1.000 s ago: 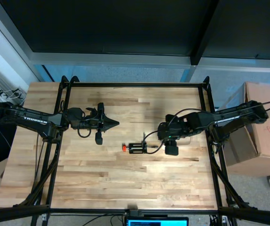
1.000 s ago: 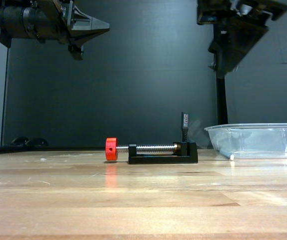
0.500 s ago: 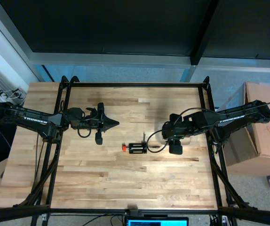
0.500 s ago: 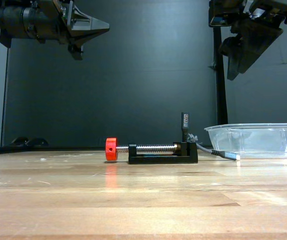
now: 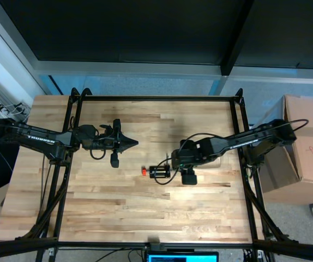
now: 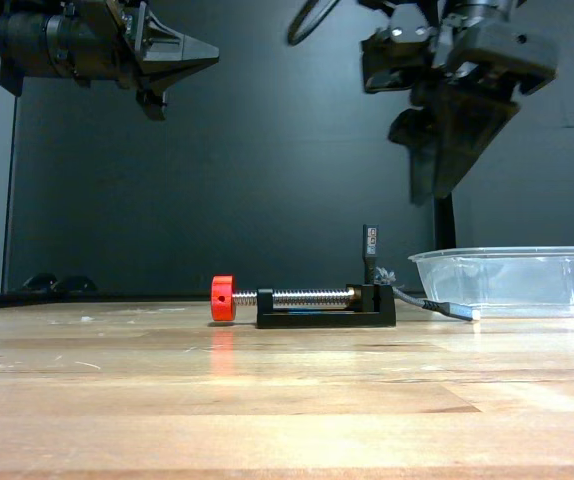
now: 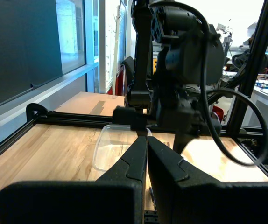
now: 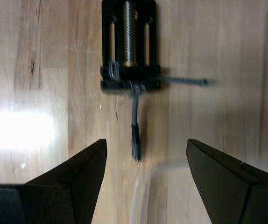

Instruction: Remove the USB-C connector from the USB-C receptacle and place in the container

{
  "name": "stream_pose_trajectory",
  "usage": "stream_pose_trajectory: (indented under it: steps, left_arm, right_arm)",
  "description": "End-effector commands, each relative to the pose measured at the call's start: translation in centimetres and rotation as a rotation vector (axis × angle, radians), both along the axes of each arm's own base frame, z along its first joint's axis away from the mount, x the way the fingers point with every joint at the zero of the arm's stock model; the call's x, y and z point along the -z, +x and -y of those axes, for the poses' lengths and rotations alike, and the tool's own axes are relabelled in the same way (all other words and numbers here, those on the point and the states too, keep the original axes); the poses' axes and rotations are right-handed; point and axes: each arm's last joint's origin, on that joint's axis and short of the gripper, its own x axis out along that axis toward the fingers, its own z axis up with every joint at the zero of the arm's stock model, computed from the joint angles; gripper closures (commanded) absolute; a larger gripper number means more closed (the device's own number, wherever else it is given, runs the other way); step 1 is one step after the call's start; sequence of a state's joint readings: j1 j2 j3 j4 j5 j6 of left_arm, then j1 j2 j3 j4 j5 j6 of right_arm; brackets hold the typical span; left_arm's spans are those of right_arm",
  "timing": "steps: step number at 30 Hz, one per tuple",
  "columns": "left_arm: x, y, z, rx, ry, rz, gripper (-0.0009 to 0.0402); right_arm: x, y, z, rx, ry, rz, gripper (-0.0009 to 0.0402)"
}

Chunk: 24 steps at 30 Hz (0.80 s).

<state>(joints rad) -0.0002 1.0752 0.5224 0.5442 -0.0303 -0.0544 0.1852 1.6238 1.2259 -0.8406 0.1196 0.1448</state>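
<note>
USB-C connector (image 8: 135, 148) under right end effector (image 8: 146, 141); left end effector (image 7: 146, 138) apart

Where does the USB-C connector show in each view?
High view: unclear, under right gripper.
Low view: USB-C connector lies free between vise and container.
Left wrist view: absent; left gripper shut, raised left of vise.
Right wrist view: beside vise, below open right gripper.
Landmark: vise.

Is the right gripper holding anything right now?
No: the right gripper hangs open and empty over the clamp, the USB-C connector lying free on the table beneath; the left gripper hovers shut at the left.
</note>
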Motion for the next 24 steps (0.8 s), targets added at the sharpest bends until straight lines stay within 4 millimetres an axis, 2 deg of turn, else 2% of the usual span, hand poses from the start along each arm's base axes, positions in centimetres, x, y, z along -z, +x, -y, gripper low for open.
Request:
stream_pose_trajectory:
  steps: [1, 12, 24]
  left_arm:
    - [0.0, 0.0, 0.0, 0.0, 0.0, 0.0, 0.0393]
    - [0.0, 0.0, 0.0, 0.0, 0.0, 0.0, 0.0393]
    - [0.0, 0.0, 0.0, 0.0, 0.0, 0.001, 0.0393]
  right_arm:
    - [1.0, 1.2, -0.2, -0.023, -0.004, -0.023, 0.0153]
    - [5.2, 3.4, -0.6, -0.066, 0.008, -0.089, 0.0153]
    - [7.5, 4.0, 0.6, -0.05, 0.004, -0.09, 0.0164]
